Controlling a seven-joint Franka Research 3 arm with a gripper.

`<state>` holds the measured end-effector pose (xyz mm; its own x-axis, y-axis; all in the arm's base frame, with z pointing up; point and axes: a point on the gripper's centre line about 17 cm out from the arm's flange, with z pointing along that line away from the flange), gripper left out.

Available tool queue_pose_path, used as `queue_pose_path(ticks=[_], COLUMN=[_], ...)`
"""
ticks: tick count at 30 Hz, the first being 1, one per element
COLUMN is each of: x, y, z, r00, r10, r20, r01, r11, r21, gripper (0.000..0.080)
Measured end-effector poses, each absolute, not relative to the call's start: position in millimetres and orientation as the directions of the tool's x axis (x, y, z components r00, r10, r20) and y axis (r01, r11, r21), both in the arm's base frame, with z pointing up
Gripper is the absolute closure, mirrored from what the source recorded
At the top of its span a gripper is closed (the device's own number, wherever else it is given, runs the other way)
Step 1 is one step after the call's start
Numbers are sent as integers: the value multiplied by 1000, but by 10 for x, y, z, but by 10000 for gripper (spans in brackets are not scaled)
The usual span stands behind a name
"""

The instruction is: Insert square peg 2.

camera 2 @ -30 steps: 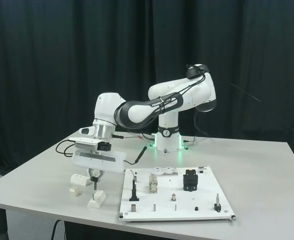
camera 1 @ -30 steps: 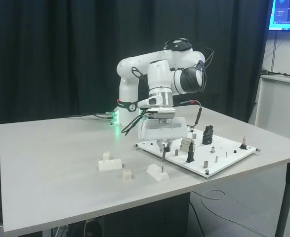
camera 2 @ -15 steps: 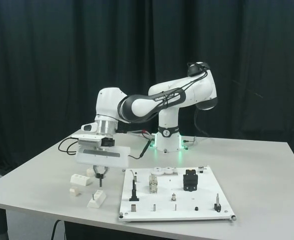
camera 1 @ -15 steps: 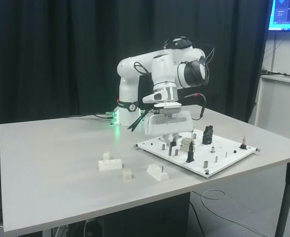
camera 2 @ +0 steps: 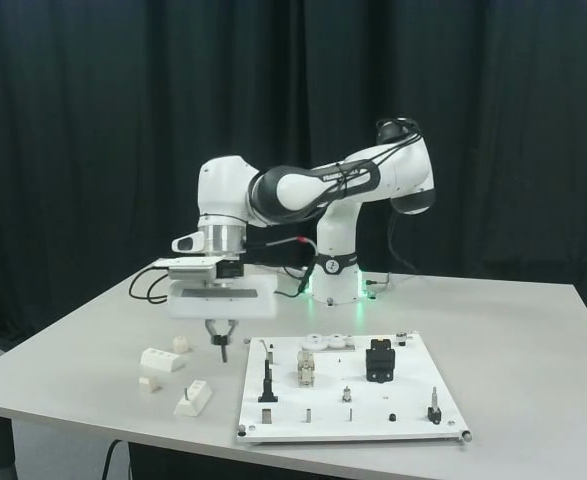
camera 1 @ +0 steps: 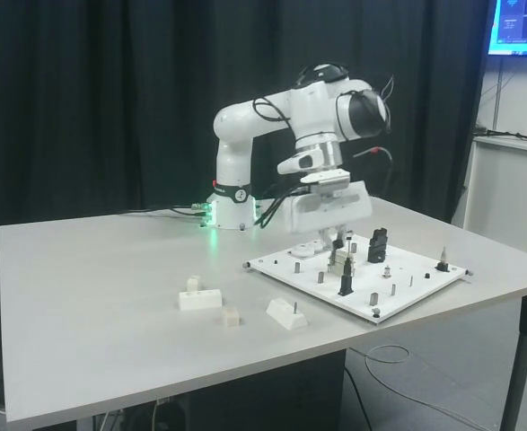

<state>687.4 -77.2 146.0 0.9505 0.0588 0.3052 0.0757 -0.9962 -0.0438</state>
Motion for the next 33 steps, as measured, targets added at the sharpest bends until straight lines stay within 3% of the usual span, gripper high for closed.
queue_pose_path(ticks=[19,33], x=[6895,6876], y=[119,910], z=[1731,1792], r00=[975,987], r10=[34,45], r20=[222,151], r01=[73,78], r11=[-983,-971], r21=[-170,-225], gripper=[731,731])
